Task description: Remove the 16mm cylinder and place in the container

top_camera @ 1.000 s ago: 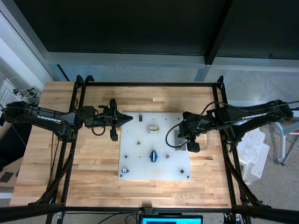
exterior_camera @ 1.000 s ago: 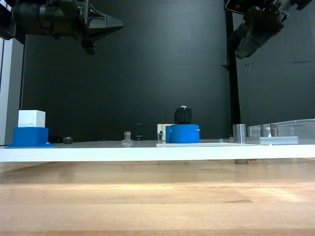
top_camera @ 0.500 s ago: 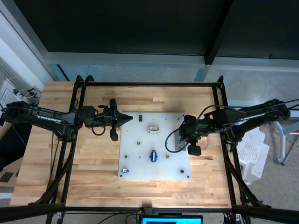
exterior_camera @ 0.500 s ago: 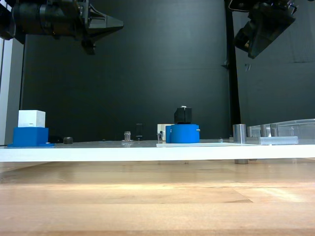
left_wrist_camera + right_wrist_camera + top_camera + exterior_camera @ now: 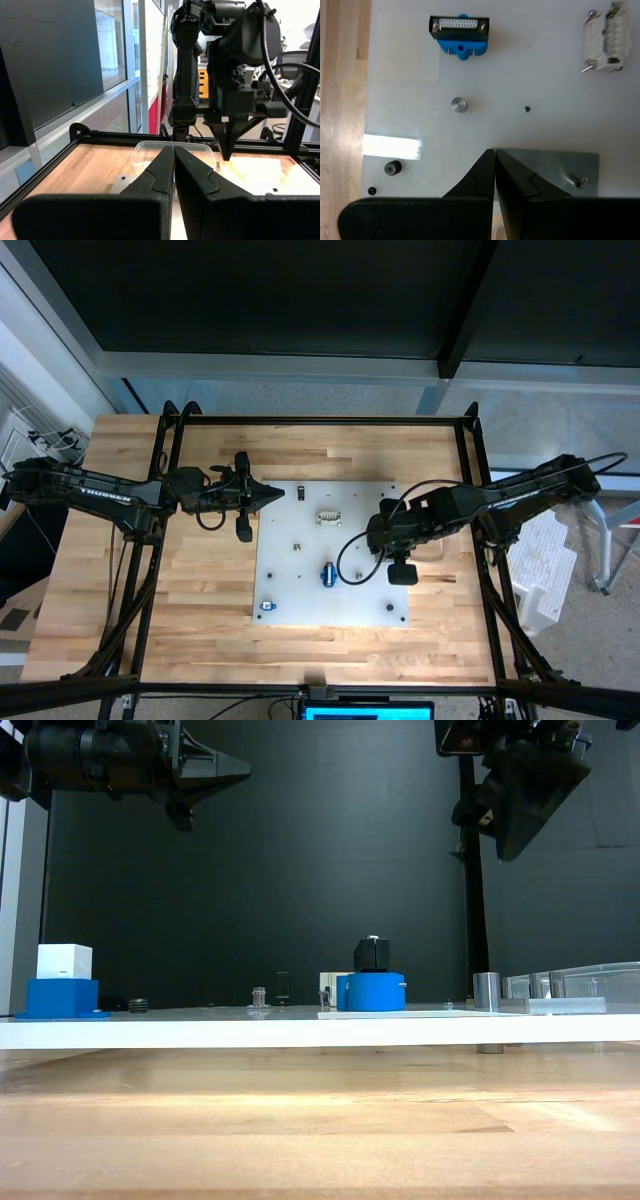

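Observation:
The 16mm cylinder (image 5: 459, 105) shows end-on as a silver dot standing in the white board (image 5: 296, 585), just right of the blue connector (image 5: 327, 575). From table height the cylinder (image 5: 486, 992) is a short upright metal peg. My right gripper (image 5: 495, 151) is shut and empty, pointing down high over the board near the grey block's edge, a little away from the cylinder. It is also visible from above (image 5: 377, 533). The clear container (image 5: 172, 150) lies at the board's right side, its rim (image 5: 590, 978) low on the table. My left gripper (image 5: 279, 494) hovers shut and empty over the board's left edge.
A grey metal block (image 5: 555, 170) with a small pin lies by the right gripper. A white connector (image 5: 607, 35) and a blue connector (image 5: 460, 32) stand on the board, plus a black knob (image 5: 393, 168). A blue-and-white block (image 5: 63, 982) stands at the near left.
The right arm has swung left and toward the near edge, over the board's right side, with its gripper turned downward. The left arm has not moved.

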`<state>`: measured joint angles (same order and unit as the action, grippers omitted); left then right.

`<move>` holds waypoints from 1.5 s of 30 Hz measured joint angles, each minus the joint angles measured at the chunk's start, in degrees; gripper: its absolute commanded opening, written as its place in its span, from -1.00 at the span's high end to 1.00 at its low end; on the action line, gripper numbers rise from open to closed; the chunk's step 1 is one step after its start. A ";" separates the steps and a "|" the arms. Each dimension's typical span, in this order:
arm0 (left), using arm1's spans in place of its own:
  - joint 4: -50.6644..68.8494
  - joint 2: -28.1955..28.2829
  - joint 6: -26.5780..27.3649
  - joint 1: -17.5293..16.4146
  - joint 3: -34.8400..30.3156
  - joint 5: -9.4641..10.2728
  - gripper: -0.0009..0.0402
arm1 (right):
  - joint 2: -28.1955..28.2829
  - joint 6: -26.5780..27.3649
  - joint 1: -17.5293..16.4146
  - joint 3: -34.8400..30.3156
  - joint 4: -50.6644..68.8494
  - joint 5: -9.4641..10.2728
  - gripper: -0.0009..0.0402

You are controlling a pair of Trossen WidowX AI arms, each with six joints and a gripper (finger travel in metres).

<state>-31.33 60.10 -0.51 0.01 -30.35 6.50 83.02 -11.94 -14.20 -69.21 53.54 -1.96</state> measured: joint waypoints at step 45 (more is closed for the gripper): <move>0.00 0.00 -0.02 0.00 -0.02 0.00 0.96 | 17.51 -5.79 -3.89 -3.43 -5.09 -1.51 -0.08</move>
<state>-31.33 60.10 -0.54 0.01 -30.37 6.50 100.53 -17.74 -18.09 -72.64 48.45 -3.46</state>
